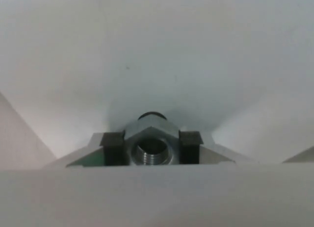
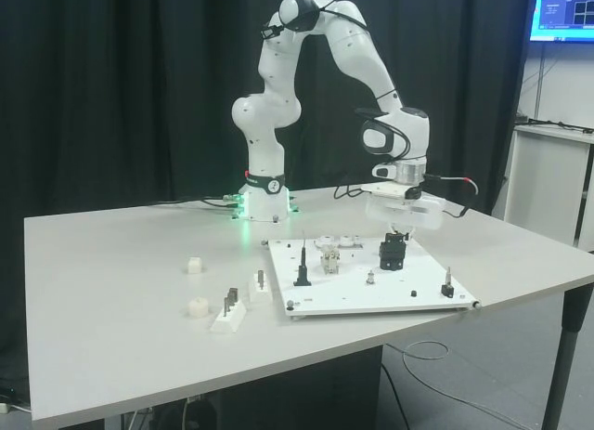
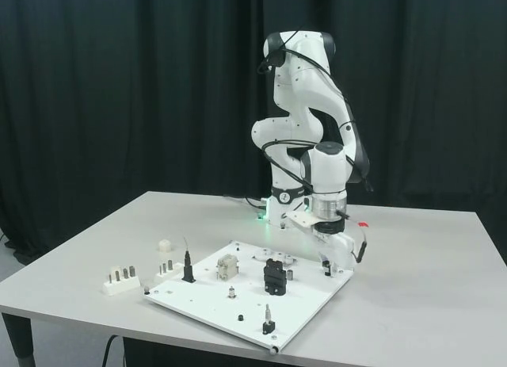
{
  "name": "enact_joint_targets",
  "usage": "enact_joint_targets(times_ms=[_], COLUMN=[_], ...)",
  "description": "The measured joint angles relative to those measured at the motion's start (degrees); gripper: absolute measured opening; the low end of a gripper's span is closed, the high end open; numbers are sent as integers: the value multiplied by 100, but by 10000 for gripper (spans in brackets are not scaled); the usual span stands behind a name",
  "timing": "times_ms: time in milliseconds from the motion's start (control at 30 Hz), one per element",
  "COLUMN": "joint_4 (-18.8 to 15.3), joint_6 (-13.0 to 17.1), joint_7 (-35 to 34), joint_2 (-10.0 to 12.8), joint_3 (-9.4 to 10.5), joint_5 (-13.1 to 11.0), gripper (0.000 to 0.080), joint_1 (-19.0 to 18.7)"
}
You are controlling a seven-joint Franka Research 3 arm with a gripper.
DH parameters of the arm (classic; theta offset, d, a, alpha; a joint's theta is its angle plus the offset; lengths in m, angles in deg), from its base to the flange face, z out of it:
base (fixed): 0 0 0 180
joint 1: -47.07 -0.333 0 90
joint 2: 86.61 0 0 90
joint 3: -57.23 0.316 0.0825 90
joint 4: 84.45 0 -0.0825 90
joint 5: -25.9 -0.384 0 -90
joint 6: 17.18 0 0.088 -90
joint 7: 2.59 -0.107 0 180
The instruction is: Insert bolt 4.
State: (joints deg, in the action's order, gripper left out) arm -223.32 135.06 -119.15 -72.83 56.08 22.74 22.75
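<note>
In the wrist view a grey metal hex bolt [image 1: 148, 135] with a threaded bore sits between my two black finger pads [image 1: 114, 147], and my gripper [image 1: 151, 151] is shut on it. The white surface fills the picture behind it. In the first room view my gripper [image 2: 397, 229] hangs low over the far side of the white assembly board [image 2: 371, 298], just behind a black block [image 2: 391, 252]. From the second room view my gripper [image 3: 325, 264] is near the board's [image 3: 238, 305] far right corner. The bolt itself is too small to make out in either room view.
On the board stand a black block [image 3: 275, 276], a black post with a pin [image 2: 303, 274], a grey metal fitting [image 2: 329, 260] and small upright parts [image 2: 447, 287]. Left of the board lie a white holder with bolts [image 2: 228, 317] and two small white pieces [image 2: 194, 264].
</note>
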Motion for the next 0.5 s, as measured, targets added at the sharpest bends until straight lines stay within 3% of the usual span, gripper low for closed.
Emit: enact_joint_targets(times_ms=[233,500], joint_4=[-16,-80], joint_6=[33,154], joint_7=[-433,-567], joint_2=[-5,-23], joint_3=[-13,-53], joint_5=[-223,-805], gripper=[225,225], joint_1=[3,3])
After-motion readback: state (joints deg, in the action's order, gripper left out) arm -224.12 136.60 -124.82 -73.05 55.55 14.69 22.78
